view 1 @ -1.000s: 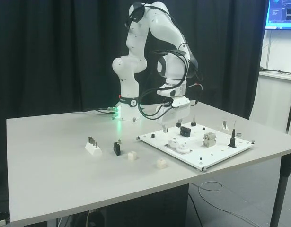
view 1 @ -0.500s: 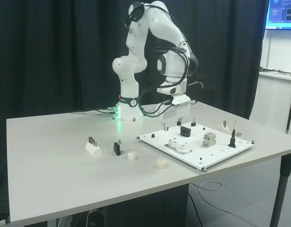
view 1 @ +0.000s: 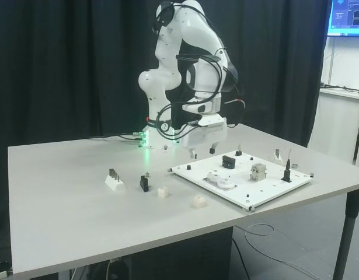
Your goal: Pick BNC.
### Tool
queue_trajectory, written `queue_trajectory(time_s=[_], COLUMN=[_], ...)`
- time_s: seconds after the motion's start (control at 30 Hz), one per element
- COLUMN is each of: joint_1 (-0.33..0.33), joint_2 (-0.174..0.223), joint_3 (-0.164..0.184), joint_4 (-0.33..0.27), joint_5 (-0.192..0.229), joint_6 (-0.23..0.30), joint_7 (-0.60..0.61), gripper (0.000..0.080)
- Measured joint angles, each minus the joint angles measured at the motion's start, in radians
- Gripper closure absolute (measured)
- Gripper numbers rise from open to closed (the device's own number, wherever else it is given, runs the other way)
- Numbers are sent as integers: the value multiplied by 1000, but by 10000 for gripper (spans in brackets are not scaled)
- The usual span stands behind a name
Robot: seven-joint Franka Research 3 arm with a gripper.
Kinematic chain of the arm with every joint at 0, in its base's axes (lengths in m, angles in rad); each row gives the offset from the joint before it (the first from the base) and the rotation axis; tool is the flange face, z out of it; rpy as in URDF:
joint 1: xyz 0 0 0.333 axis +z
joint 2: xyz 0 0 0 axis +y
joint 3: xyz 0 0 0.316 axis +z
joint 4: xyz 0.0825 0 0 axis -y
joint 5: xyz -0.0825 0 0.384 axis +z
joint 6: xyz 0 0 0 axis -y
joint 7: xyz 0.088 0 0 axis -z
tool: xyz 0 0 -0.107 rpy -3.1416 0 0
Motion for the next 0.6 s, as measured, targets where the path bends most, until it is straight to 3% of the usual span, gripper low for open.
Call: queue_trajectory(time_s=[0.6], joint_1=[-74], joint_2=[-1], joint_3=[-56], joint_4=[-50], joint_5=[0], joint_6=[0], joint_7=[-32], gripper=[3])
